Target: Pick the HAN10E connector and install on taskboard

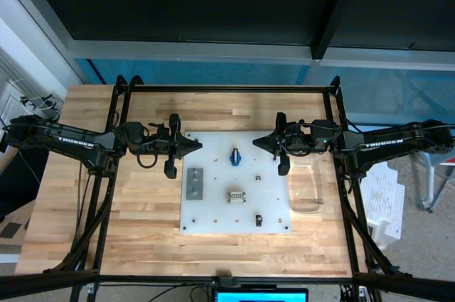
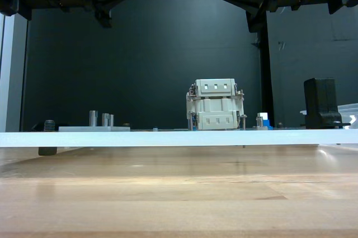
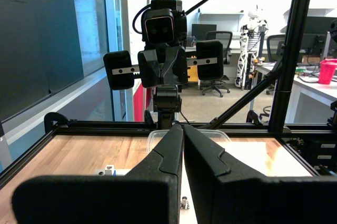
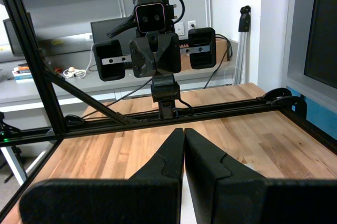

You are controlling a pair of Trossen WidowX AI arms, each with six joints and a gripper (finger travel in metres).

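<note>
**Both hands shut, up over board**

Bench [image 1: 106, 231] w/ taskboard [image 1: 213, 217] mid-frame, clear tray [image 1: 313, 207] at its right edge. Left hand [image 1: 197, 144] & right hand [image 1: 257, 140], fingers together, above board's upper corners. On board: grey block [image 1: 194, 182], beige socket [image 1: 237, 197], blue knob [image 1: 235, 155]. HAN10E connector: can't tell where.

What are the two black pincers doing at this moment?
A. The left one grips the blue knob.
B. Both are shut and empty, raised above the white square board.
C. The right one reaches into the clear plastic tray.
B: the left pincer and the right pincer hang shut and empty high over the far part of the white square board, with their tips pointing at each other.
</note>
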